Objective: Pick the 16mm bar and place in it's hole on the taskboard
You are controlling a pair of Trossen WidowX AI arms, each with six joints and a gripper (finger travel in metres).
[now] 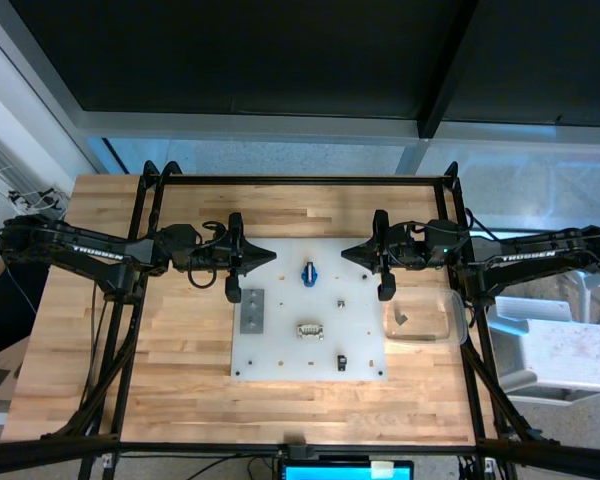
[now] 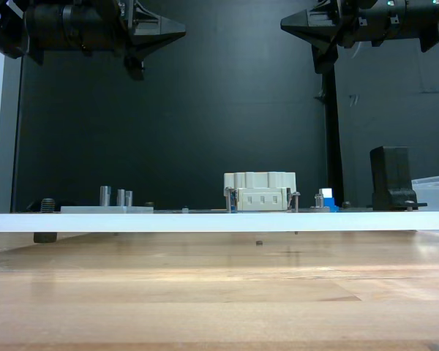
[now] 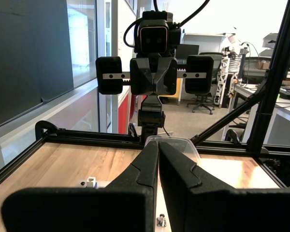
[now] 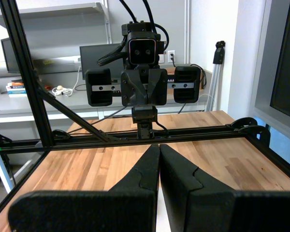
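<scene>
**High view.** I am holding both claws aloft over the taskboard (image 1: pixel 280 350), their tips facing each other across its upper part. The left claw (image 1: pixel 271 257) is sitting closed and empty. The right claw (image 1: pixel 345 252) is likewise gripping nothing: each wrist view is showing its own fingers pressed together with nothing between them. The grey block (image 1: pixel 252 311) is lying at the board's left edge, just below the left claw in the frame and well apart from the right claw. I am therefore judging the left arm to be the nearer one.

**Low view.** Three short metal pins are standing upright on that block at the lower left of the frame. I am taking the thickest, leftmost one to be the 16mm bar (image 2: pixel 104 195). Its long axis is running vertically, while both claws are pointing level, high in the frame. Any grasp is thus calling for a descent from above, with the claw turned downward. I cannot tell whether the bar is sitting in its own hole or merely standing in the block.

**Comparison.** The low view is giving the bar's upright axis and the height gap, which the high view is flattening. The high view is giving the plan position. The wrist views are showing the opposite arm and the desk (image 4: pixel 87 169), but not the bar.
</scene>
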